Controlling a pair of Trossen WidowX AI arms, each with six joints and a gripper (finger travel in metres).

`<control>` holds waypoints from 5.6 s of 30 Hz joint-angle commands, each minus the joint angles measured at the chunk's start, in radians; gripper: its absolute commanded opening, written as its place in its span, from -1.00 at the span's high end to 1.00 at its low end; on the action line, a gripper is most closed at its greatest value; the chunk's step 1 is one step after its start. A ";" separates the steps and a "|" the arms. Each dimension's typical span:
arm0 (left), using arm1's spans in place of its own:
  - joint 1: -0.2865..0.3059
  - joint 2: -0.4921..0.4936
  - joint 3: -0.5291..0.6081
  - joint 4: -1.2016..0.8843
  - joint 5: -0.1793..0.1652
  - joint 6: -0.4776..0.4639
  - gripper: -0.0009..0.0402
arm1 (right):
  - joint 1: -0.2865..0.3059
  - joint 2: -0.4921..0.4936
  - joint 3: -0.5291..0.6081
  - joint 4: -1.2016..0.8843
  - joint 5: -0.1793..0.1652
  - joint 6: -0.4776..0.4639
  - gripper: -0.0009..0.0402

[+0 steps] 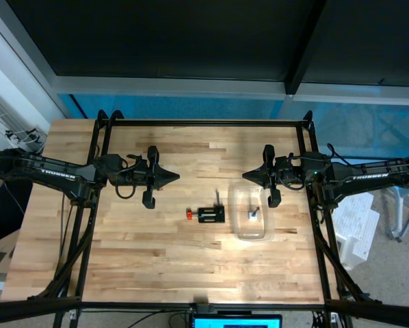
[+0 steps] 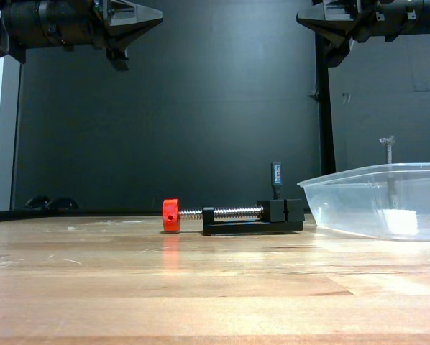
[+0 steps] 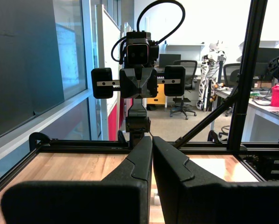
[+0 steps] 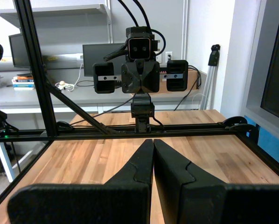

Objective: Pick the usb-c connector and install on the hub

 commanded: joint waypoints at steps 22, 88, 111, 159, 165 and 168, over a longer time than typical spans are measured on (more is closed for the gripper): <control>0.000 0.000 0.000 0.000 0.000 0.000 0.96 | 0.000 0.000 0.003 -0.003 -0.020 0.004 0.96; 0.001 0.000 0.000 0.000 0.000 0.000 0.96 | 0.187 0.291 0.510 -1.406 0.080 0.162 0.53; 0.000 0.000 0.000 0.000 0.000 0.000 0.96 | 0.208 0.356 0.498 -1.405 0.099 0.219 0.14; 0.000 0.000 0.000 0.000 0.000 0.000 0.96 | 0.248 0.492 0.435 -1.262 0.105 0.237 0.14; 0.001 0.000 0.000 0.000 0.000 0.000 0.96 | 0.254 0.496 0.435 -1.250 0.105 0.237 0.15; 0.001 0.000 0.000 0.000 0.000 0.000 0.96 | 0.256 0.496 0.434 -1.249 0.105 0.240 0.18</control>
